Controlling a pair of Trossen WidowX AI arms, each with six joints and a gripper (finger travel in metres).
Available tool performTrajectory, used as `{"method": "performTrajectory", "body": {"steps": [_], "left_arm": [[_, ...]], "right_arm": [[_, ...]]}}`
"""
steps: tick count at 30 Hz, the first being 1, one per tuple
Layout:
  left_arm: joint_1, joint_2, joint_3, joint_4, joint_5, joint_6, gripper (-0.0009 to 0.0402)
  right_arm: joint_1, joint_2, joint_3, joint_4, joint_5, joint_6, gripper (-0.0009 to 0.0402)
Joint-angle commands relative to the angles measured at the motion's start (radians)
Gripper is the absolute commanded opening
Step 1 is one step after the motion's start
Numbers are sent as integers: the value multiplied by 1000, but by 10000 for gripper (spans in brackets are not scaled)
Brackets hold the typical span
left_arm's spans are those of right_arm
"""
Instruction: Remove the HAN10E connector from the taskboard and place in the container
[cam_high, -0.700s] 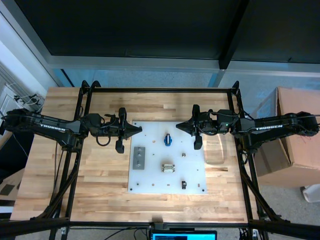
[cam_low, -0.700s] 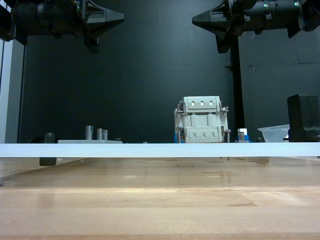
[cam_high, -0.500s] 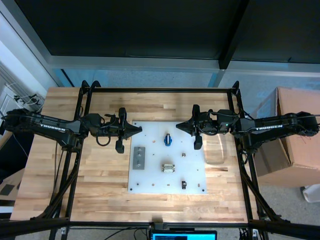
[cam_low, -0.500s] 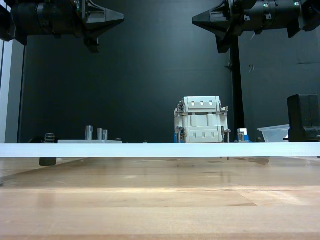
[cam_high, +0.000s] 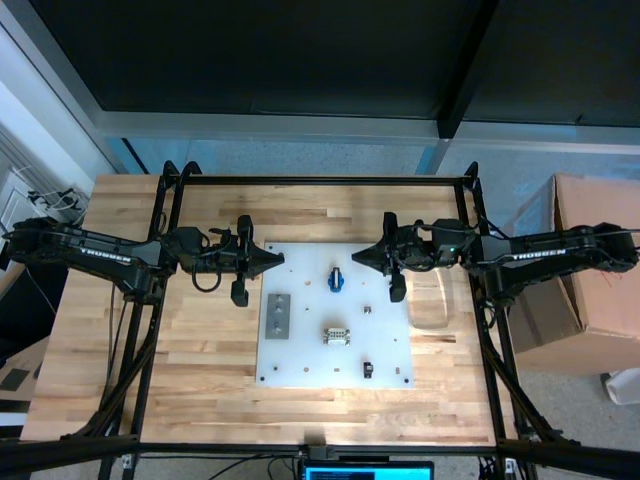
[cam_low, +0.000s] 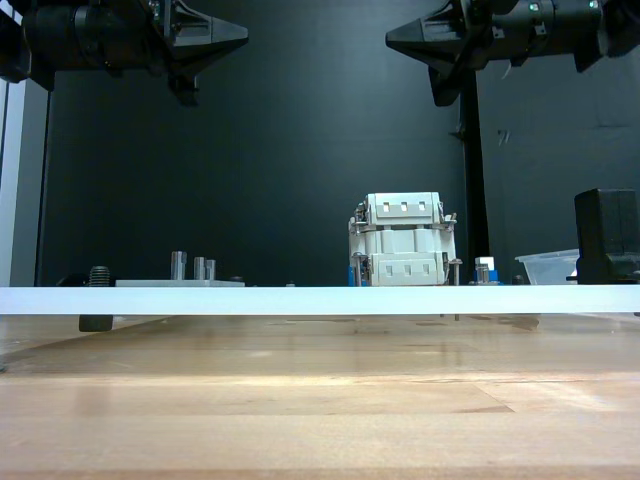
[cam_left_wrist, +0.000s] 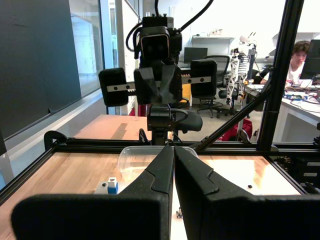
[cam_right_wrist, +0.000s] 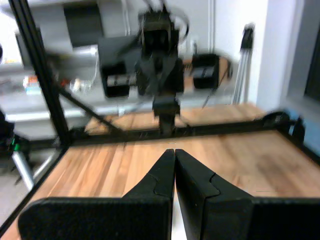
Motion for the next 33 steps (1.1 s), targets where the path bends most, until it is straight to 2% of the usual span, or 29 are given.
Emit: {"method": "performTrajectory", "body": {"steps": [1, 4, 8, 11, 20, 33], "left_arm": [[0, 0, 0, 0, 0, 0, 0], [0, 0, 0, 0, 0, 0, 0], [0, 0, 0, 0, 0, 0, 0], [0, 0, 0, 0, 0, 0, 0], [0, 0, 0, 0, 0, 0, 0], [0, 0, 0, 0, 0, 0, 0]], "right_arm": [[40, 17, 72, -182, 45, 1, 0], [87, 50, 145, -334, 59, 14, 0], [156, 115, 255, -535, 130, 44, 0], [203, 179, 348, -681, 156, 65, 0], [279, 372, 622, -1001, 154, 142, 0], [304, 673, 1075, -1451, 146, 200, 0]]}}
